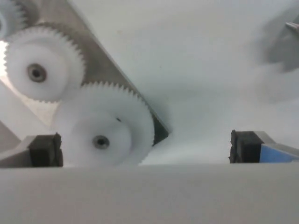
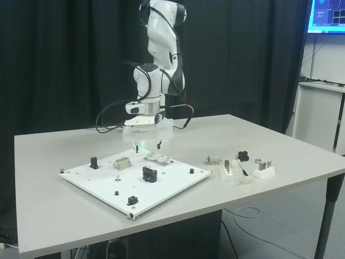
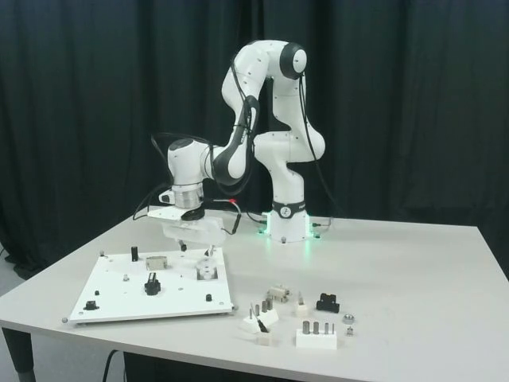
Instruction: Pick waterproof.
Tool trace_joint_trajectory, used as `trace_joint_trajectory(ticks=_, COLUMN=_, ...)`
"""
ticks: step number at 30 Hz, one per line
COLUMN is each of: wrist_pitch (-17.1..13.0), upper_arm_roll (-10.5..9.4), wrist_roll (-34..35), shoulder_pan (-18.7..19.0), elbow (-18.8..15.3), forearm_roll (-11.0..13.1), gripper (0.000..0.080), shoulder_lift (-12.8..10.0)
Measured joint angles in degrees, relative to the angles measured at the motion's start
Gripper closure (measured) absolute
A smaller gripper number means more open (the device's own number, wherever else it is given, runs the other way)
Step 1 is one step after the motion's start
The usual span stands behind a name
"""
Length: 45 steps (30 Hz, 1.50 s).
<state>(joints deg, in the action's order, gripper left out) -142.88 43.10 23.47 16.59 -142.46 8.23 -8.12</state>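
My gripper is open, and in the wrist view its black pads stand wide apart. It hovers just above two meshed white gears mounted on a grey plate. From the room views, the gripper hangs low over the gears at the far side of the white board. A grey connector block and a black part sit on the board near the gripper. Nothing is between the fingers.
Small black pieces and pegs stand on the board. Right of the board lie white holders with pegs, a black piece and a small grey connector. The arm's base stands behind.
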Motion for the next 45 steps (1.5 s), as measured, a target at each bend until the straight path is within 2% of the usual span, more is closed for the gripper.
trace_joint_trajectory(ticks=7, wrist_pitch=0.52, upper_arm_roll=0.00, wrist_roll=0.00, shoulder_pan=0.45, elbow=0.28, forearm_roll=-0.73, gripper=0.0003, shoulder_lift=0.66)
trace_joint_trajectory(ticks=27, wrist_pitch=0.45, upper_arm_roll=0.00, wrist_roll=0.00, shoulder_pan=0.69, elbow=0.59, forearm_roll=-0.93, gripper=0.0003, shoulder_lift=0.70)
trace_joint_trajectory(ticks=45, wrist_pitch=-0.89, upper_arm_roll=0.00, wrist_roll=0.00, shoulder_pan=0.79, elbow=1.11, forearm_roll=-1.10, gripper=0.0003, shoulder_lift=0.70)
